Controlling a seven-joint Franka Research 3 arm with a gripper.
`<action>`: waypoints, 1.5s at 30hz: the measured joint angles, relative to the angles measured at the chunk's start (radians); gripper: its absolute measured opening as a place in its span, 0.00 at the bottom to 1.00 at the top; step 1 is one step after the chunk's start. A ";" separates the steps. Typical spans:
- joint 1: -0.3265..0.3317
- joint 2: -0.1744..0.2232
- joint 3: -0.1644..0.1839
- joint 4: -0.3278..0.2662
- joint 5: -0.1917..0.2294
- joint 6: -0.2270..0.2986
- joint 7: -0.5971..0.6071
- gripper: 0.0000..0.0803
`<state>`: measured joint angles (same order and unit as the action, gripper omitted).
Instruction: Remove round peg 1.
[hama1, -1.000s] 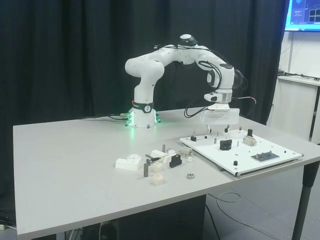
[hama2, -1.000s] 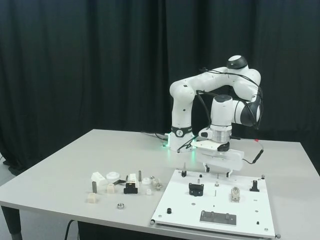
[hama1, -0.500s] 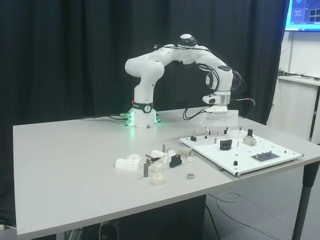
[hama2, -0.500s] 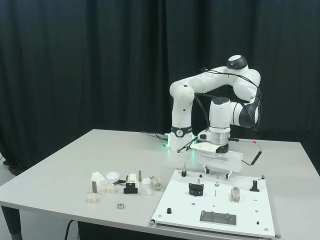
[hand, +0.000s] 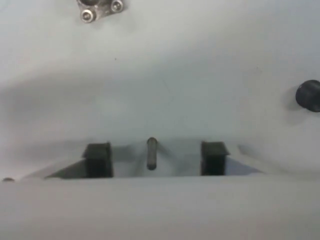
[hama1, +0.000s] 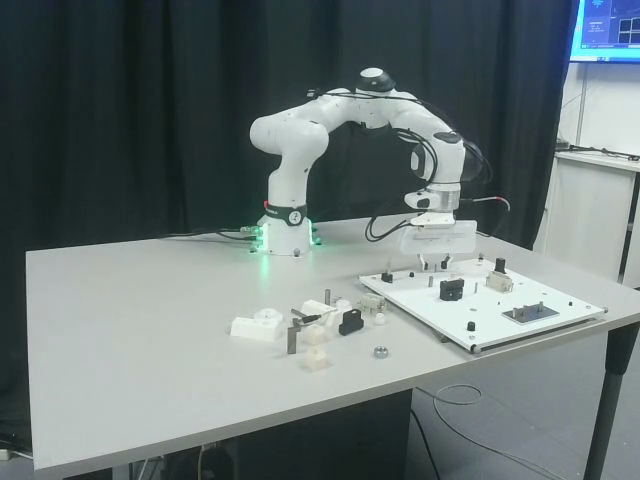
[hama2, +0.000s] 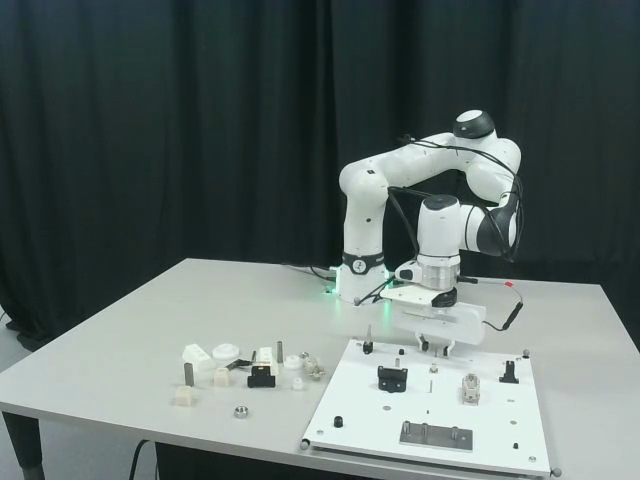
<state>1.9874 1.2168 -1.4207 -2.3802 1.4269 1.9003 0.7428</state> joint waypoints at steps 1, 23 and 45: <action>0.000 0.000 0.000 0.000 0.001 0.000 0.000 0.62; 0.000 0.000 0.000 -0.001 0.011 0.004 0.000 0.04; 0.000 -0.016 -0.033 -0.005 -0.009 -0.019 0.000 0.04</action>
<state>1.9875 1.2007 -1.4538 -2.3854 1.4184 1.8817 0.7428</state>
